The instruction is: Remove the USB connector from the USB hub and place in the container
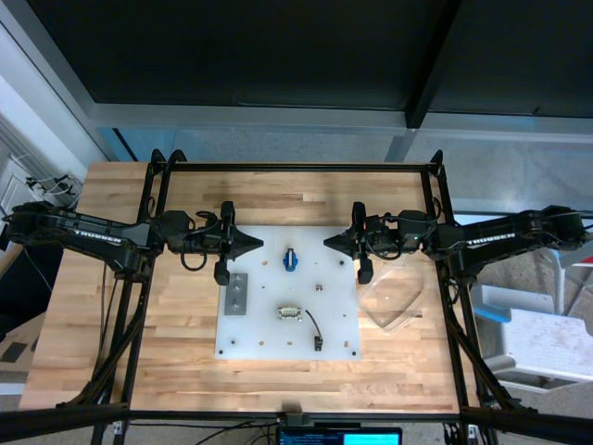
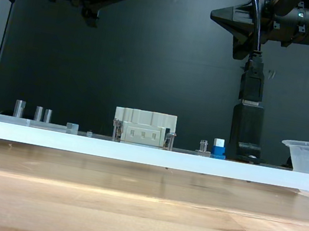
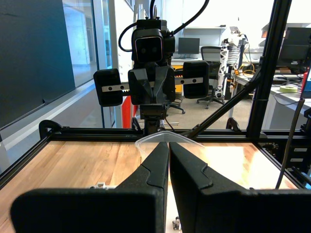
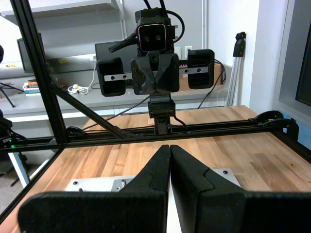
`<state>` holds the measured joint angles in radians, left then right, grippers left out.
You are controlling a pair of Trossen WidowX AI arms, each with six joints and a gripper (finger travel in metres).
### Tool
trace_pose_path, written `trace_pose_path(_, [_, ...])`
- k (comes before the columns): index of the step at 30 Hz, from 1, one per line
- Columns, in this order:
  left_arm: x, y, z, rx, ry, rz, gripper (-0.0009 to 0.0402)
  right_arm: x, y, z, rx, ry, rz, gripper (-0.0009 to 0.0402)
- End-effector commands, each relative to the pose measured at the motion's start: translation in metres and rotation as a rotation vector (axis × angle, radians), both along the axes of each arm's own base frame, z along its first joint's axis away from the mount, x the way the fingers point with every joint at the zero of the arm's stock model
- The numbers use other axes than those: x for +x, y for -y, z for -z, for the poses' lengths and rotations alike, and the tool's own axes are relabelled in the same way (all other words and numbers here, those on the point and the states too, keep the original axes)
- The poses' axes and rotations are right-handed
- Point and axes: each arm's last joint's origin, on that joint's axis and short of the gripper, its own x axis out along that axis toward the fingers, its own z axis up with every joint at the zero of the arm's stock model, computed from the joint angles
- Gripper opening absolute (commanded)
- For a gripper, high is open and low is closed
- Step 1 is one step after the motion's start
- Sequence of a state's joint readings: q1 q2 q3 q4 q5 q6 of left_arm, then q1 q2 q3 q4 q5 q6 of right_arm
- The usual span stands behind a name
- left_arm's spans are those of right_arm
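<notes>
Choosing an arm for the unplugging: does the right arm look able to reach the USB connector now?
Likely yes. The USB connector stands upright in the USB hub with nothing over it; the right gripper, shut, hovers above the board. The left gripper, also shut, hovers opposite.

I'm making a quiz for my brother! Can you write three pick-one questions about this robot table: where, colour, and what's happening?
1. Where is the container? A) on the white board B) on the table, right of the board C) on the floor
2. Colour of the small piece on the board between left gripper and right gripper? A) red B) blue C) yellow
3. The USB connector is: A) plugged into the USB hub B) in the container C) gripped
B: it sits on wood beside the board. B: plainly blue. A: its plug stands in the hub; both grippers hover above, fingers shut, empty.
</notes>
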<state>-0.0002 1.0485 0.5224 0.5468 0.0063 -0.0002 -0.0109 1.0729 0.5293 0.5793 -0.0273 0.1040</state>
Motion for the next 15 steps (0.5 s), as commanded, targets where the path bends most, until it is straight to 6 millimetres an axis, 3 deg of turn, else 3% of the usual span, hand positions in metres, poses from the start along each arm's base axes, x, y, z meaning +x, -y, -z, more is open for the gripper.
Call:
trace_pose_path(1, [0.0001, -0.0001, -0.0001, 0.000, 0.000, 0.000, 0.0001, 0.0000, -0.0001, -0.0002, 0.000, 0.001, 0.000, 0.0000])
trace_pose_path(15, [0.0001, -0.0001, -0.0001, 0.000, 0.000, 0.000, 0.0001, 0.0002, -0.0001, -0.0007, 0.008, 0.001, -0.001, 0.0000])
